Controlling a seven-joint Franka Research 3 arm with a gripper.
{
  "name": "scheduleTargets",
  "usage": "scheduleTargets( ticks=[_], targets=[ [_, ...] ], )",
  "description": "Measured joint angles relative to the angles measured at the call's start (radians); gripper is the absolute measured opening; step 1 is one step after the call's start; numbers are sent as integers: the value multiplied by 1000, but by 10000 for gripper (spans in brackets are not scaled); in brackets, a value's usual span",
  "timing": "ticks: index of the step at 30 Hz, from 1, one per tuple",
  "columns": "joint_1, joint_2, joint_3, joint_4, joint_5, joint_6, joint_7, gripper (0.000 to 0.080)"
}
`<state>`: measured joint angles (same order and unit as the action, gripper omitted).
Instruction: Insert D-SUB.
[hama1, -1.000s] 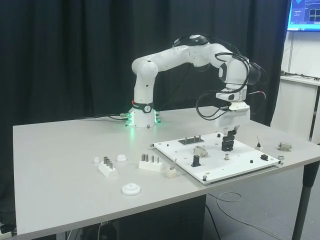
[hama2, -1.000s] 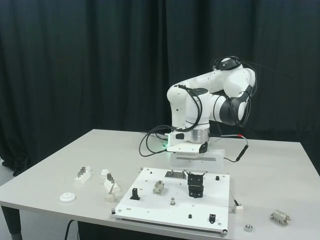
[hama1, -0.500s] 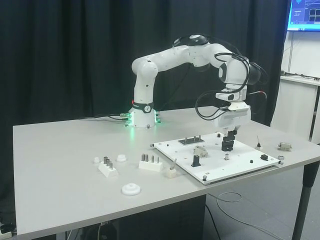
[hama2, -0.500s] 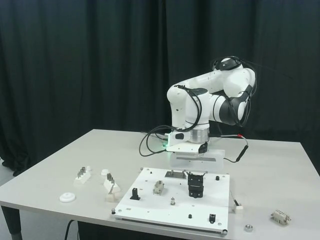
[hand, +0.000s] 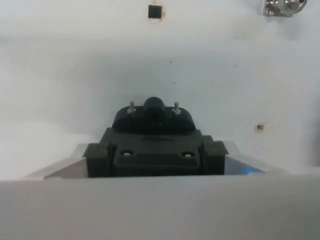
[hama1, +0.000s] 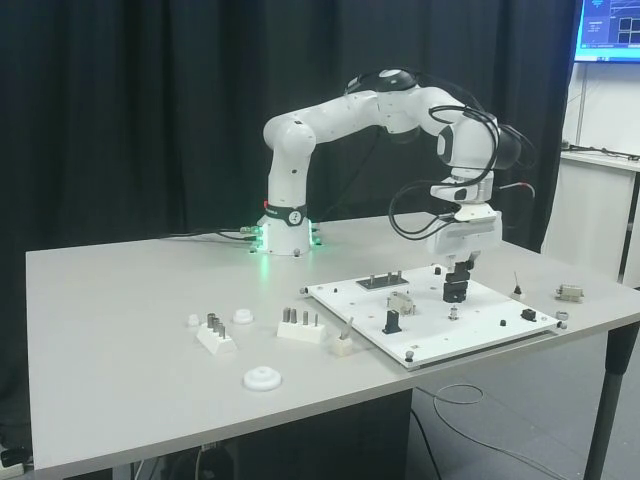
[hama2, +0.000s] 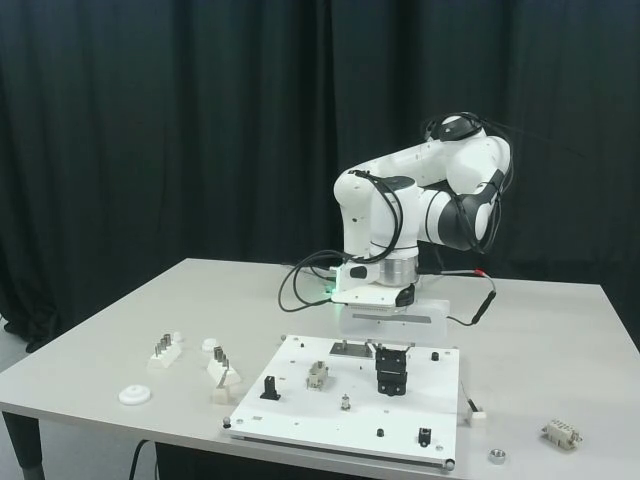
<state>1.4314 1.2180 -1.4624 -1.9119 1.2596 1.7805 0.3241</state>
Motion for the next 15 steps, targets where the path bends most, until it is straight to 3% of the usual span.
scheduleTargets(
  ticks=[15],
  targets=[
    [-1,0,-1,0,0,-5,8,383]
  ],
)
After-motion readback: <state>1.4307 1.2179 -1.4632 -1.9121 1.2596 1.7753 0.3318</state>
